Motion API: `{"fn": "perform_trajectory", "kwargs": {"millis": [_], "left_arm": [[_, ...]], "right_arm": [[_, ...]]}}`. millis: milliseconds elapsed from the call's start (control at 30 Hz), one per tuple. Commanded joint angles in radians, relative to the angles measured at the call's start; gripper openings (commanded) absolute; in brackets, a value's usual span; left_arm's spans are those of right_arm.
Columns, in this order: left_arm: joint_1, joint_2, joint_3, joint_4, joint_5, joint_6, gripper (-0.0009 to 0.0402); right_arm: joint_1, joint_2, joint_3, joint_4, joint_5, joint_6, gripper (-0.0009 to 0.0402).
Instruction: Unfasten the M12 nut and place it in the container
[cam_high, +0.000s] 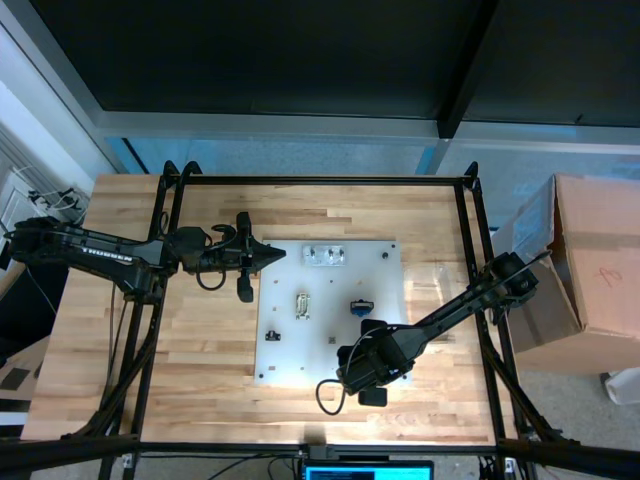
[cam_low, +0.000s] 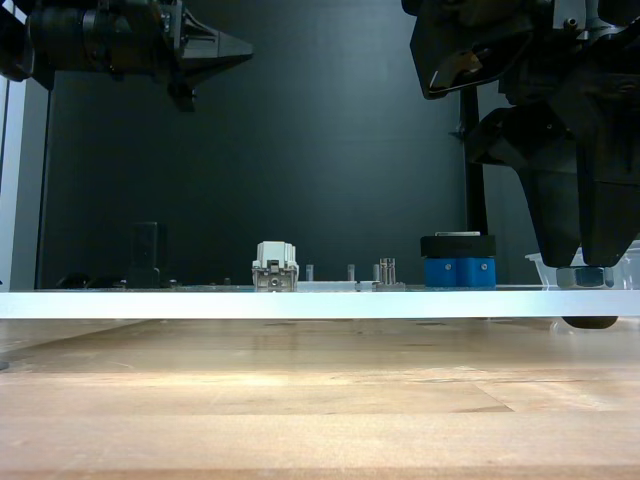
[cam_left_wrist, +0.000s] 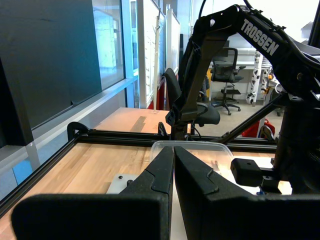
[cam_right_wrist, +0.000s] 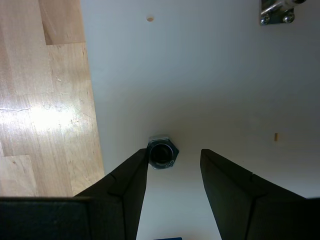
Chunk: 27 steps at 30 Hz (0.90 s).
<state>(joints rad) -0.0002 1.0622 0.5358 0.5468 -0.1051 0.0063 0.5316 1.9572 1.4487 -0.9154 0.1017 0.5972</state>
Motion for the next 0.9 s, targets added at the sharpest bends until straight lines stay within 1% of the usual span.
{"fn": "perform_trajectory", "kwargs": {"millis": [33,400,500,900], "left_arm": [[0.000,0.000,0.000,0.000,0.000,0.000,0.0000],[0.000,0.000,0.000,0.000,0.000,0.000,0.0000],[0.000,0.000,0.000,0.001,0.000,0.000,0.0000],[0.000,0.000,0.000,0.001,0.000,0.000,0.0000]], "right_arm": [[0.001,0.001,-0.002,-0.007,0.000,-0.003,0.0146],[0.003,0.000,-0.012,-0.006,-0.002,-0.003,0.0145],[0.005,0.000,-0.019,-0.005,-0.018,-0.003,0.0144],[0.010,-0.003,-0.070,0.046,-0.024,-0.006,0.0144]]}}
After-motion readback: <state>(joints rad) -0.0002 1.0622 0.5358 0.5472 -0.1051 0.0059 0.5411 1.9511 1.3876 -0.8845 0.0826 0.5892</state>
